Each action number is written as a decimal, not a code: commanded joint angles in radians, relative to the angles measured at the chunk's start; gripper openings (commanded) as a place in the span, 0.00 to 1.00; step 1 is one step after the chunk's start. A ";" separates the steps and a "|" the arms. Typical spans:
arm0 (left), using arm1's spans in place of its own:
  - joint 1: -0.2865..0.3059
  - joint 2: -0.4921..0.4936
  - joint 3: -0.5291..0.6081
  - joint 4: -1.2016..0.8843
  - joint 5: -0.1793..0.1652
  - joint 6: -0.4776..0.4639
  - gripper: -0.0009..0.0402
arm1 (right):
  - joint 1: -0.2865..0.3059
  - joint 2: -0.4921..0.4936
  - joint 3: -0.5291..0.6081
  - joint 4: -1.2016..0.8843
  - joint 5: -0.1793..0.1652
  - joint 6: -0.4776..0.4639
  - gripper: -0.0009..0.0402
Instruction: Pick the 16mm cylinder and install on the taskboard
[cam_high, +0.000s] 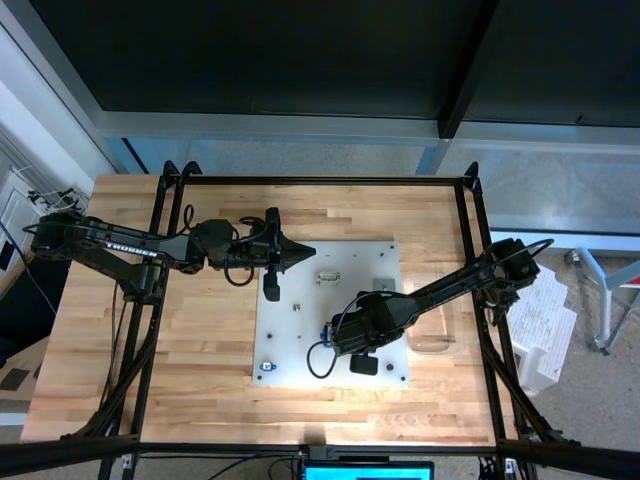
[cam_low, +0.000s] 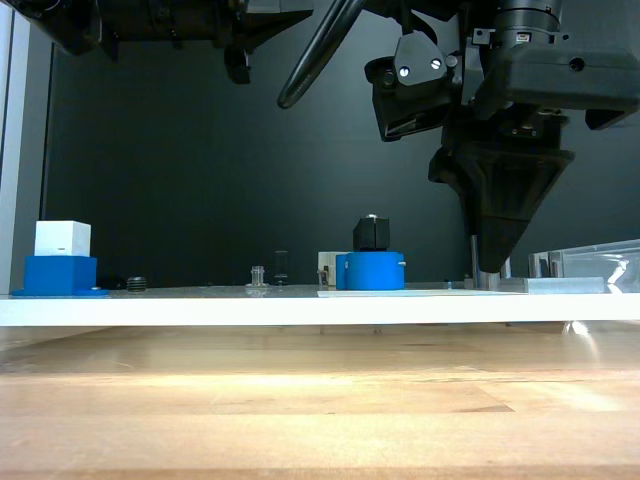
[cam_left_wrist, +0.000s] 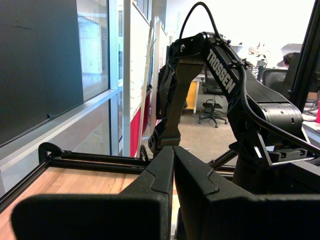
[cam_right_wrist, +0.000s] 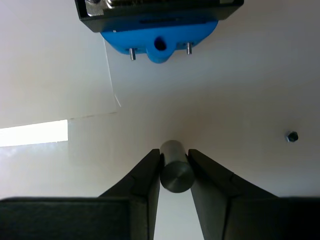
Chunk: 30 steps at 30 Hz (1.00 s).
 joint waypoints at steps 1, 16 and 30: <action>0.000 0.000 0.000 0.000 0.000 0.000 0.02 | 0.000 0.000 0.001 -0.003 0.000 0.000 0.29; 0.000 0.000 0.000 0.000 0.000 0.000 0.02 | -0.015 -0.078 0.001 -0.018 -0.001 -0.076 0.45; 0.000 0.000 0.000 0.000 0.000 0.000 0.02 | -0.156 -0.341 0.001 -0.041 -0.001 -0.230 0.37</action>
